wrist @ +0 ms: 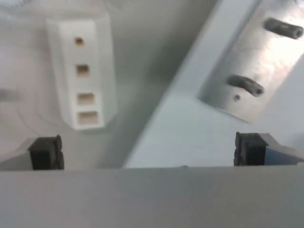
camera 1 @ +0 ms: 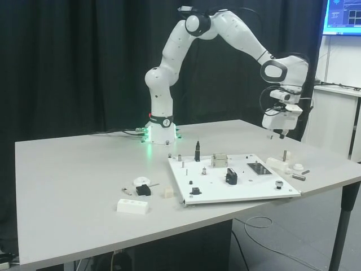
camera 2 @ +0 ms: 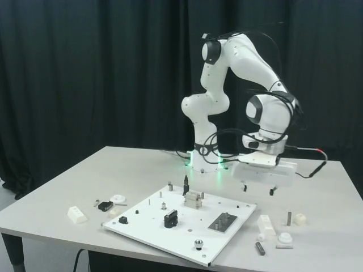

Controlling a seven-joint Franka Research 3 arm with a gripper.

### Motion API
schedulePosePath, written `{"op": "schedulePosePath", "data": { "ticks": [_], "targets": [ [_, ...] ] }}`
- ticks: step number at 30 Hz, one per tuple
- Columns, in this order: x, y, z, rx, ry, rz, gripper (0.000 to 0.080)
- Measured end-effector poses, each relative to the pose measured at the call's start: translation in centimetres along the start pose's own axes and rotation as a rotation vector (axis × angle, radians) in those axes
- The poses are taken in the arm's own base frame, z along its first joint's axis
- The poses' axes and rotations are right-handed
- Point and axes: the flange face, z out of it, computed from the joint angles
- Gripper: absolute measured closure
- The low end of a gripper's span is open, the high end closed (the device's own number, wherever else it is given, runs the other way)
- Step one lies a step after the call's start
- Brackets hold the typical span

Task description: Remove waterproof.

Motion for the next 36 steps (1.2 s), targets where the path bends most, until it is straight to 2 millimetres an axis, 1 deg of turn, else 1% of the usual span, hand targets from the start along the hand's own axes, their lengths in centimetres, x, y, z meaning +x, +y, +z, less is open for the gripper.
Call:
{"op": "schedulePosePath", "data": {
  "ticks": [9, 17, 27, 36],
  "targets": [
    [1.7, 3.7, 0.3, -0.017, -0.03, -0.12, 0.0003],
    [2.7, 6.7, 0.8, -0.044, -0.029, -0.257, 0.0003],
    [3.0, 10.3, 1.6, -0.069, -0.011, -0.448, 0.0003],
    [2.9, 13.7, 2.9, -0.076, 0.012, -0.623, 0.0003]
  ]
}}
